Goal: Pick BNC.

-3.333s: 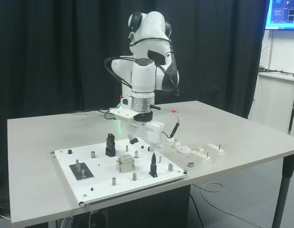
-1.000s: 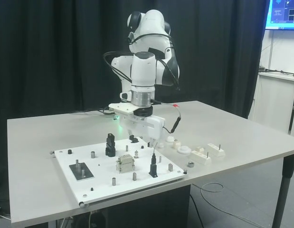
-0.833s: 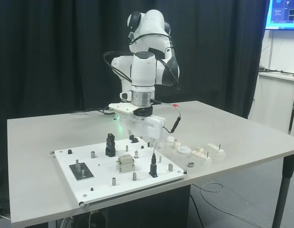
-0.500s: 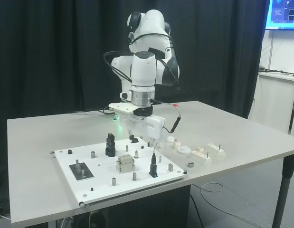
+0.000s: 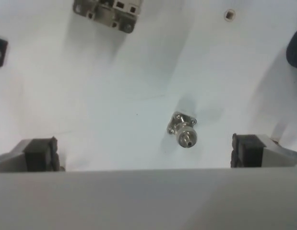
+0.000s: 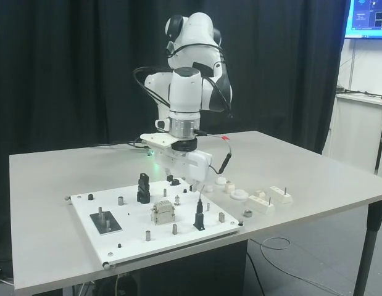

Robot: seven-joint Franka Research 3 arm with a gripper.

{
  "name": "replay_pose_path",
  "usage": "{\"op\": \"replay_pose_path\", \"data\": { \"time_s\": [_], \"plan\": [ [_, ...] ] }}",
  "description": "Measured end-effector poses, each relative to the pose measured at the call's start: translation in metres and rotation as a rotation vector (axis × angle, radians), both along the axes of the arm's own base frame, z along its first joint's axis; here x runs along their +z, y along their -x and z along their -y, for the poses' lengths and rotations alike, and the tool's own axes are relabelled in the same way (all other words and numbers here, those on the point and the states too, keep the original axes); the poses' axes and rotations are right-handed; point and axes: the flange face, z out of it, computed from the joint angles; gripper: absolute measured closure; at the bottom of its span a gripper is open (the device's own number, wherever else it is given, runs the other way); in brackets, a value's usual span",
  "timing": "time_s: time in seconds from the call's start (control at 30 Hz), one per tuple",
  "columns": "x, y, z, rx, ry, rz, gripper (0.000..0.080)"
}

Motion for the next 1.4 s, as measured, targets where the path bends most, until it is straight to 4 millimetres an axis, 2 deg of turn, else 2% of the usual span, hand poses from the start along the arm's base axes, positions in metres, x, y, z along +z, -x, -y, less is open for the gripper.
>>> {"op": "replay_pose_path", "data": {
  "time_s": [0.87, 1.4],
  "plan": [
    [-0.034, 0.025, -0.006, -0.025, -0.012, -0.023, 0.0003],
    [-0.043, 0.034, -0.013, -0.029, 0.011, 0.026, 0.0003]
  ]
}}
